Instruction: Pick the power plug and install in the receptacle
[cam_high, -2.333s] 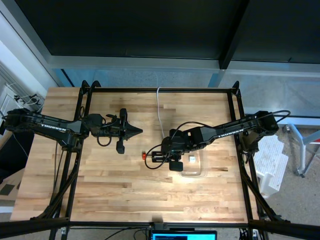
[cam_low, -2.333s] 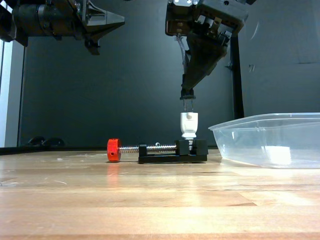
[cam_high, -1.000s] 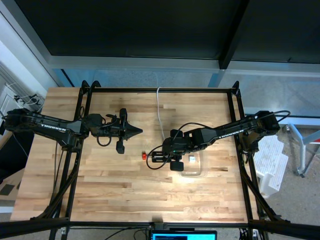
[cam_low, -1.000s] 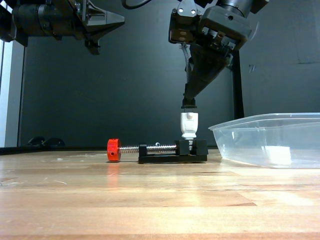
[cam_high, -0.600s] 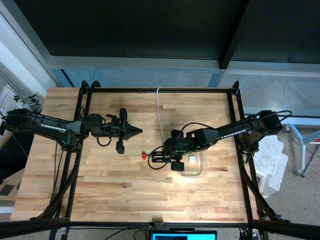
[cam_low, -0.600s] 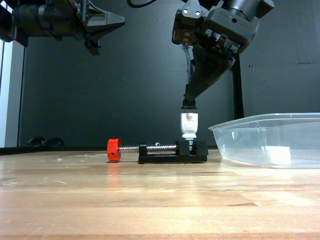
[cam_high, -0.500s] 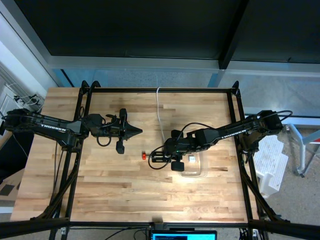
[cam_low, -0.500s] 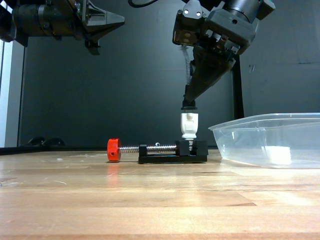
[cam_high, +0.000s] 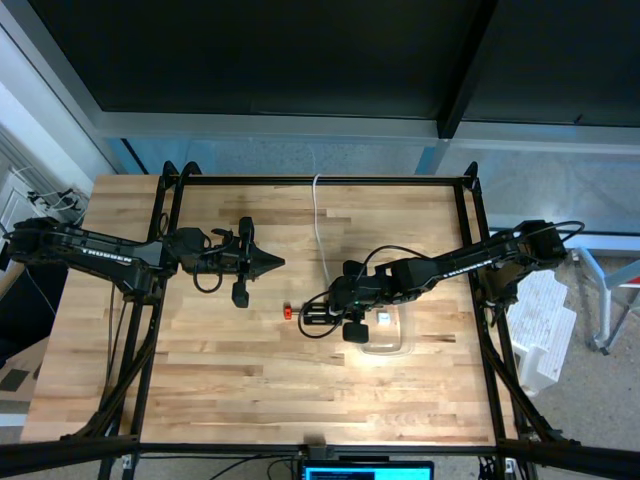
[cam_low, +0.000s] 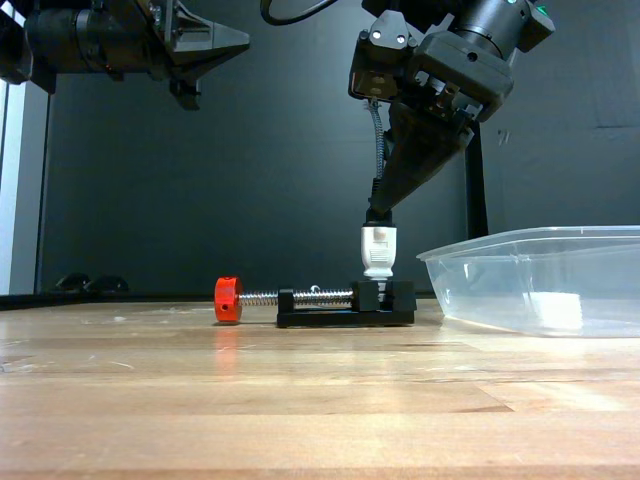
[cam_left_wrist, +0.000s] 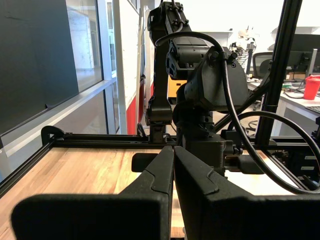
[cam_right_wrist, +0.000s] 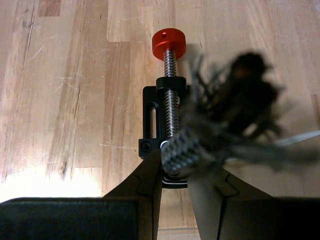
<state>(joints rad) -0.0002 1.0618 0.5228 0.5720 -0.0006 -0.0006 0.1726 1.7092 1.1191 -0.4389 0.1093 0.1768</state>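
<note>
Right gripper (cam_low: 379, 202) pinches the power plug (cam_low: 377, 214), upright, atop the receptacle (cam_low: 378, 250); left gripper (cam_low: 236, 42) hangs closed, well apart.

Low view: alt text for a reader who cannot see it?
The right gripper holds the power plug on top of the receptacle, upright in a black clamp block with a red knob. A clear tray lies to its right; the left gripper hangs shut at upper left.

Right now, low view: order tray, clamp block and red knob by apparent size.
1. Tray, slightly nearer.
2. Clamp block.
3. Red knob.
Right gripper holds power plug on receptacle; left gripper parked shut, upper left.
</note>
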